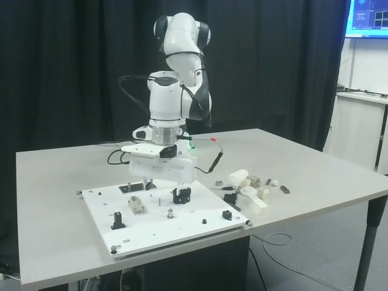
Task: Remove square peg 1.
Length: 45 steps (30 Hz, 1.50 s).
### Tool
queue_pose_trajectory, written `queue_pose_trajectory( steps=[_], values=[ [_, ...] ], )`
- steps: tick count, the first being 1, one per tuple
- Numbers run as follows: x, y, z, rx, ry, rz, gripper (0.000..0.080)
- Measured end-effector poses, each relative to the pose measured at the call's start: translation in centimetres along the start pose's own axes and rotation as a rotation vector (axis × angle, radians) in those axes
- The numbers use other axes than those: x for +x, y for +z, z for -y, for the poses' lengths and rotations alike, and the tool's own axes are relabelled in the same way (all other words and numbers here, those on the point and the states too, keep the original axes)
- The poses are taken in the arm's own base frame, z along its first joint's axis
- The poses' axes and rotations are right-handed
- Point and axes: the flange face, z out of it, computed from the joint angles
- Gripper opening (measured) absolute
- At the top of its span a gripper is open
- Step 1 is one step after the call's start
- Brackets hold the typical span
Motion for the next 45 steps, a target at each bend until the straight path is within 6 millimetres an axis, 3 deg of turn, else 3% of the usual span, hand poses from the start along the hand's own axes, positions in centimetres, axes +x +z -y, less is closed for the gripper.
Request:
queue_pose_trajectory(
  steps=[25, 39, 40, 45],
  values=[
    [-0.3, 3.1, 0.2, 0.005, -0.033, 0.007, 0.08],
    [-0.2, 3.6, 0.1, 0.009, -0.089, 0.003, 0.08],
    [-0.2, 3.6, 0.1, 0.009, -0.09, 0.003, 0.0449],
    [0.1, 3.7, -0.2, 0.005, -0.116, 0.002, 0.0449]
  ],
)
